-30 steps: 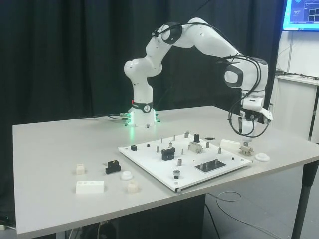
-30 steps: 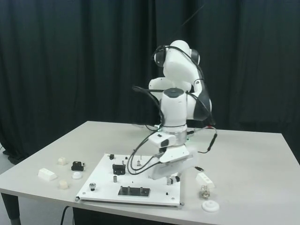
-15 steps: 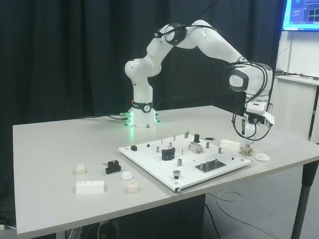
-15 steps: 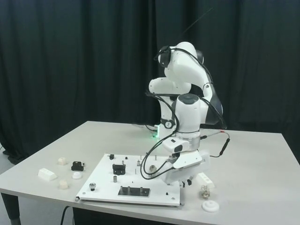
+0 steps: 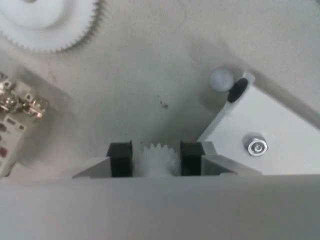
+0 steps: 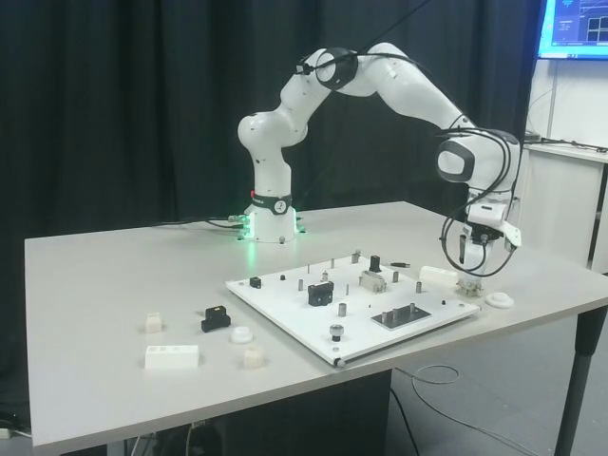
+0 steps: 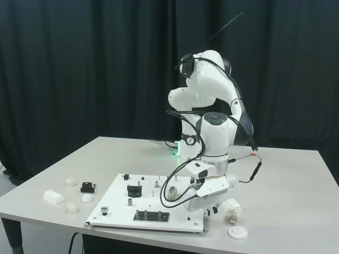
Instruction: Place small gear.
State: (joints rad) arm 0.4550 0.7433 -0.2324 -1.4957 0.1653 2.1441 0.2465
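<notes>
— Small gear point(image 5: 157, 160), sitting where just now?

— Being held in the gripper point(image 6: 470, 272), pinched between the two black fingertips point(image 5: 120, 158), closed narrow on the toothed rim from opposite sides. Hanging low over the grey table point(image 6: 95, 275) at the right, off the white board point(image 6: 285, 293).

— Running left to right across the scene?

— Starting at far left with loose pieces near the front edge: a small white block point(image 6: 153, 323), a black part point(image 6: 217, 317), a long white block point(image 6: 172, 356). Then reaching the board in the middle, carrying upright pegs and black fittings. Then coming to the gripper past the board's right corner point(image 5: 270, 125), with a metal connector point(image 6: 467, 283) just beside it. Ending with the large gear point(image 6: 500, 299) lying flat on the table at far right, near the edge.

— Judging how the part will handle?

— Looking light and stiff, probably moulded plastic. Guessing at fine teeth that could chip or mark under a hard squeeze. Being round and smooth-faced, likely to twist or slip in flat pads if knocked sideways.

— Gripping where, then?

— Across the rim, as now, keeping the centre hole free for a peg. Squeezing only enough to stop rotation. Lowering squarely, since a tilted gear would probably jam on its shaft.
</notes>
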